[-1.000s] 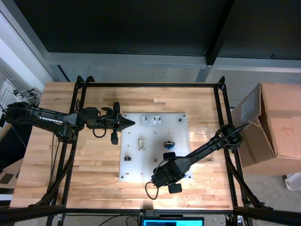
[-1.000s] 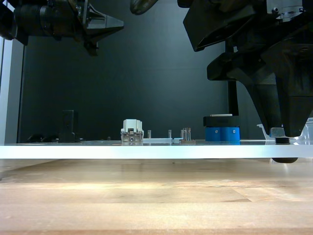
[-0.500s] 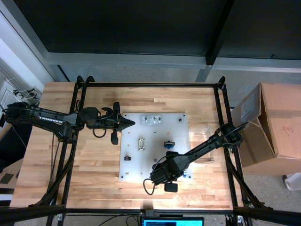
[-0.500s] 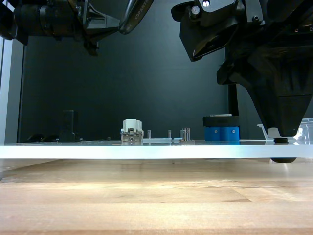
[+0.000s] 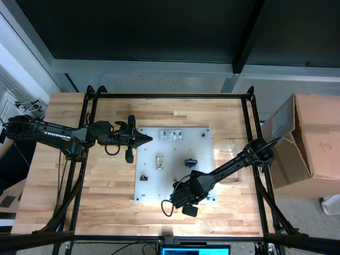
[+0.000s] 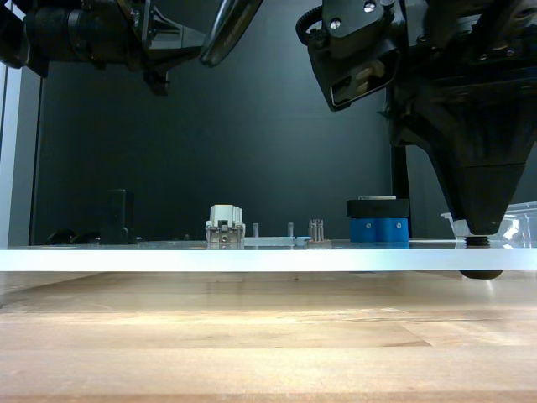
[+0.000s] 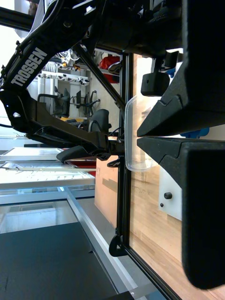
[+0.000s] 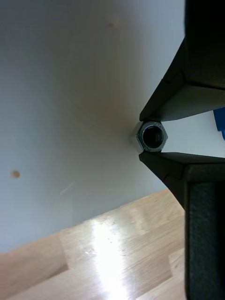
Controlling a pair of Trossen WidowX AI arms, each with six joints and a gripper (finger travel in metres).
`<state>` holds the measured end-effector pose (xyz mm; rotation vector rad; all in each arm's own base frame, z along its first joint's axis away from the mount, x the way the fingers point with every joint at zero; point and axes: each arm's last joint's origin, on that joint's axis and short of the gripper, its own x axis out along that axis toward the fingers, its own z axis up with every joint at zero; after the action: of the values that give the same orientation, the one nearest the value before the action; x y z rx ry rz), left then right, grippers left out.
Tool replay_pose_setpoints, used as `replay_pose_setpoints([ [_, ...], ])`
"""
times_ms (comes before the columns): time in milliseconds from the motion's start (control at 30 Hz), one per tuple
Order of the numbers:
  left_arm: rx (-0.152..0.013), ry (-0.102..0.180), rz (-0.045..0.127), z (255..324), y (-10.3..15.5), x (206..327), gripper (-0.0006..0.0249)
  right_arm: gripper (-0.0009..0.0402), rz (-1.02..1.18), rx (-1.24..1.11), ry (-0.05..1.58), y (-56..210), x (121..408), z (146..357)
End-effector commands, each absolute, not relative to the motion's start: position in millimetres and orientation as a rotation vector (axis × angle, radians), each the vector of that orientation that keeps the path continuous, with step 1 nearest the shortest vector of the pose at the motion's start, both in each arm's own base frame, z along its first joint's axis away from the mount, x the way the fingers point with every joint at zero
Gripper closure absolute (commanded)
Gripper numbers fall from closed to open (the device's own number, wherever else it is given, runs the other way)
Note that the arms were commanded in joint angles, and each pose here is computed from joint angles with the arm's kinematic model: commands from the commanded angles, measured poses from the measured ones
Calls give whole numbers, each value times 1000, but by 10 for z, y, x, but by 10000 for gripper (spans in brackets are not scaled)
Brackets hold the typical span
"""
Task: Pick the M12 nut and place it on its threads and fasten
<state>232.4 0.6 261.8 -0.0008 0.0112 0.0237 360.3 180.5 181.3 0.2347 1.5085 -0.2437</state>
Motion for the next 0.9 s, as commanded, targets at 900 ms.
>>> replay_pose_setpoints([
  [900,-1,12,23,2617,6,2325,243,361,-828,850,1341,1805,3610,1813],
])
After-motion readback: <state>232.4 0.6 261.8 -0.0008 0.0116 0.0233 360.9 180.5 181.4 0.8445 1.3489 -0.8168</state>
